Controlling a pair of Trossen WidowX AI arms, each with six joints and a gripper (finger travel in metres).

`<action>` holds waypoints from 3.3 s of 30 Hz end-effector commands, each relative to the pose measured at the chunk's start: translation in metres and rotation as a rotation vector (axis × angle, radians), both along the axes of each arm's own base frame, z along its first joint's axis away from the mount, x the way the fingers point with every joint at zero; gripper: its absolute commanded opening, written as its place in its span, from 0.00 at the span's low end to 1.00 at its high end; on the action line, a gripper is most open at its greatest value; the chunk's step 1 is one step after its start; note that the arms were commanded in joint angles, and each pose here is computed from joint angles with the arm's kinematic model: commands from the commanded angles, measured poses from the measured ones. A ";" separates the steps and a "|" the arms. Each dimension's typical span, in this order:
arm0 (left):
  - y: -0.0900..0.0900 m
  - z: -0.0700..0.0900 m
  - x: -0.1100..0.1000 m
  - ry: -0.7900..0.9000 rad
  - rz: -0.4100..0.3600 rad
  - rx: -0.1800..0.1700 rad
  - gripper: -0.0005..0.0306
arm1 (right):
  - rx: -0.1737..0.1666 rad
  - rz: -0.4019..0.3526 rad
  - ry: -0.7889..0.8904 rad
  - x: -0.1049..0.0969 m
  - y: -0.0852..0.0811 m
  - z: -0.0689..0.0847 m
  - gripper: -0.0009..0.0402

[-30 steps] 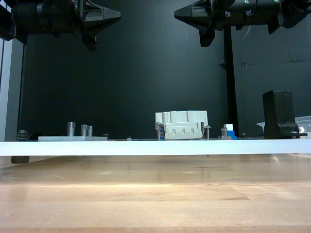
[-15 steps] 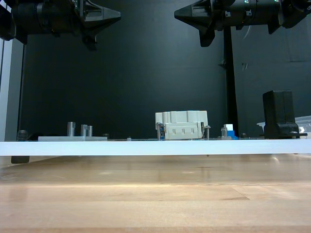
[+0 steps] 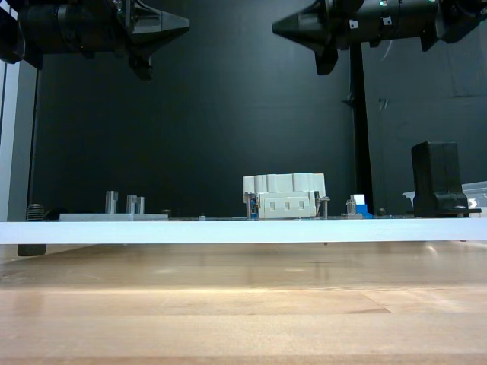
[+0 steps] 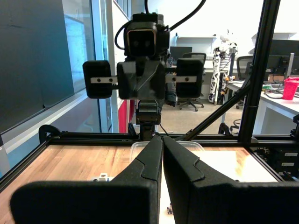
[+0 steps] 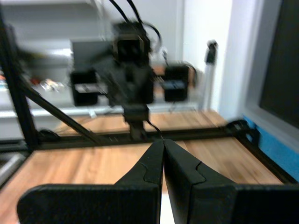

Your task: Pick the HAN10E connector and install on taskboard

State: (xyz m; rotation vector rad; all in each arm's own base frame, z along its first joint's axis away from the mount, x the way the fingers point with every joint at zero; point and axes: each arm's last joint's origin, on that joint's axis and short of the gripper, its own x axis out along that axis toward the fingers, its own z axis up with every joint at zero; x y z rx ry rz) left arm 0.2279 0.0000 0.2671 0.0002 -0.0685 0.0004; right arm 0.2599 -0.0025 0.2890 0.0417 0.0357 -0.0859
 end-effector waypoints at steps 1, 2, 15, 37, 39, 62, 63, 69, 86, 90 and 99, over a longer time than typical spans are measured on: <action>0.000 0.000 0.000 0.000 0.000 0.000 0.02 | -0.003 0.008 0.134 -0.006 0.000 0.005 0.02; 0.000 0.000 0.000 -0.001 0.000 0.000 0.02 | -0.006 0.009 0.174 -0.008 0.000 0.007 0.02; 0.000 0.000 0.000 0.000 0.000 0.000 0.02 | 0.027 -0.008 0.683 -0.038 0.000 0.038 0.02; 0.000 0.000 0.000 -0.001 0.000 0.000 0.02 | 0.024 -0.014 1.254 -0.087 0.001 0.020 0.02; 0.000 0.000 0.000 0.000 0.000 0.000 0.02 | 0.020 -0.015 1.271 -0.088 0.001 0.019 0.02; 0.000 0.000 0.000 -0.001 0.000 0.000 0.02 | 0.013 0.021 1.361 -0.071 0.016 -0.010 0.62; 0.000 0.000 0.000 -0.001 0.000 0.000 0.02 | 0.012 0.021 1.369 -0.070 0.016 -0.012 0.63; 0.000 0.000 0.000 -0.001 0.000 0.000 0.02 | 0.013 0.019 1.383 -0.066 0.018 -0.027 0.65; 0.000 0.000 0.000 0.000 0.000 0.000 0.02 | 0.045 0.001 1.373 -0.064 0.028 -0.071 0.65; 0.000 0.000 0.000 0.000 0.000 0.000 0.02 | 0.065 -0.013 1.363 -0.065 0.029 -0.081 0.65; 0.000 0.000 0.000 -0.001 0.000 0.000 0.02 | 0.064 -0.019 1.388 -0.063 0.032 -0.099 0.65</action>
